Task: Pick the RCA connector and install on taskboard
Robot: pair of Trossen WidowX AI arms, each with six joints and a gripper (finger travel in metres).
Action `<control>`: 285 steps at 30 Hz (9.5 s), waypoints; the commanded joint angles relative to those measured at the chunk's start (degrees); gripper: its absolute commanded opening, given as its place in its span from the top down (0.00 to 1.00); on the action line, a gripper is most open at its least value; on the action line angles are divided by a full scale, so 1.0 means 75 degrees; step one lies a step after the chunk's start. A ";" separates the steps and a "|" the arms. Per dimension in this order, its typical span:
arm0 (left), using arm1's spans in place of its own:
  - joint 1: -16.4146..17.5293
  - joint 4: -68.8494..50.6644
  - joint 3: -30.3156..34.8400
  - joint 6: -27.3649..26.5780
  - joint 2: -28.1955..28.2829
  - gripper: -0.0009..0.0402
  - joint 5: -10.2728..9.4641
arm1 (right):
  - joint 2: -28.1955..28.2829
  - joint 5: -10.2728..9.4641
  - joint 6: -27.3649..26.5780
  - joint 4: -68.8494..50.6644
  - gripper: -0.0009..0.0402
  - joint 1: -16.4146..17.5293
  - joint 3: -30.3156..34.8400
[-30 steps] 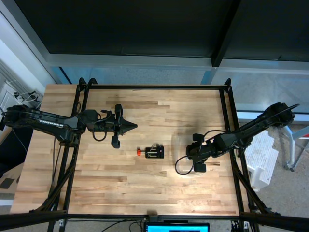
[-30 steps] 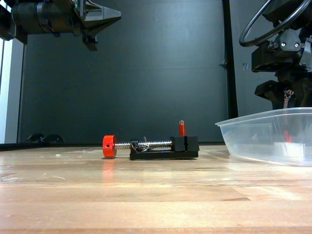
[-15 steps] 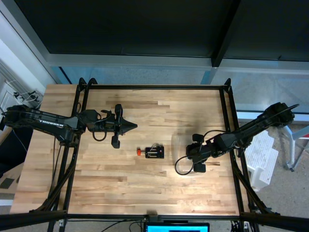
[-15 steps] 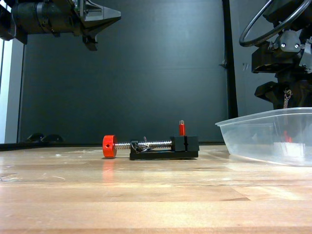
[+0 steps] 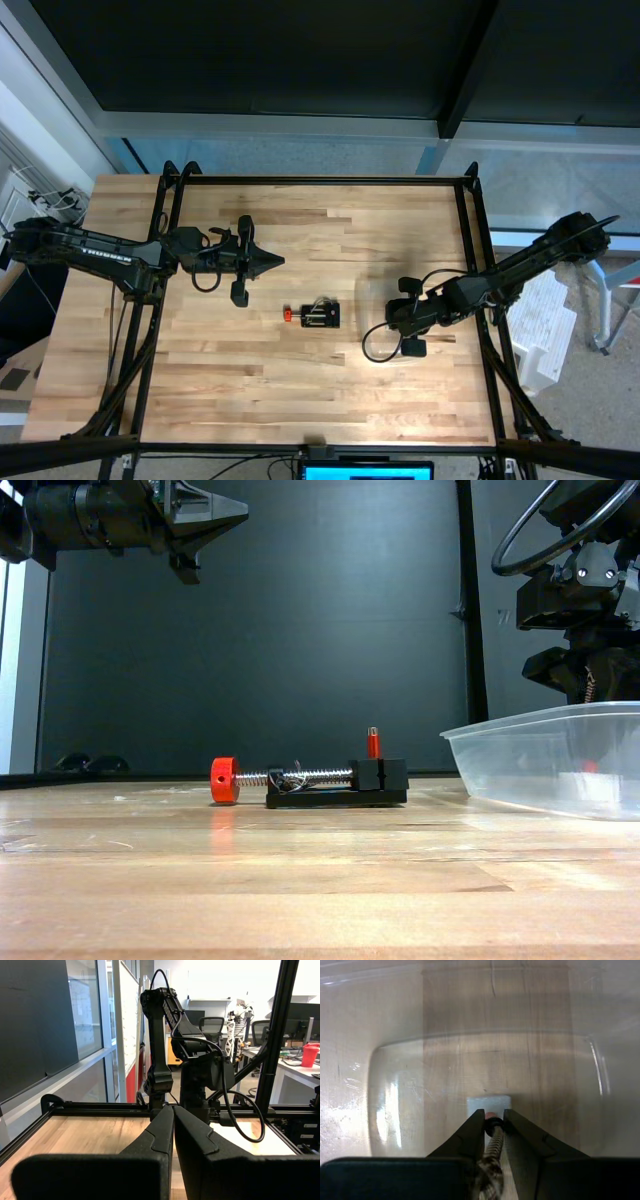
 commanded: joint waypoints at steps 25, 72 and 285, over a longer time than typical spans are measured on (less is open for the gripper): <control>0.0000 0.0003 0.0003 0.0003 0.0000 0.98 0.0003 | -0.0487 -0.0003 -0.0038 -0.1250 0.97 -0.0020 0.0801; 0.0000 0.0000 0.0003 0.0003 0.0000 0.98 0.0003 | 0.1845 -0.0251 -0.0478 -0.2352 0.98 -0.1215 0.4354; 0.0003 0.0003 0.0003 0.0003 0.0000 0.98 0.0003 | -0.2833 -0.0857 -0.2486 0.6621 0.98 -0.2600 -0.0612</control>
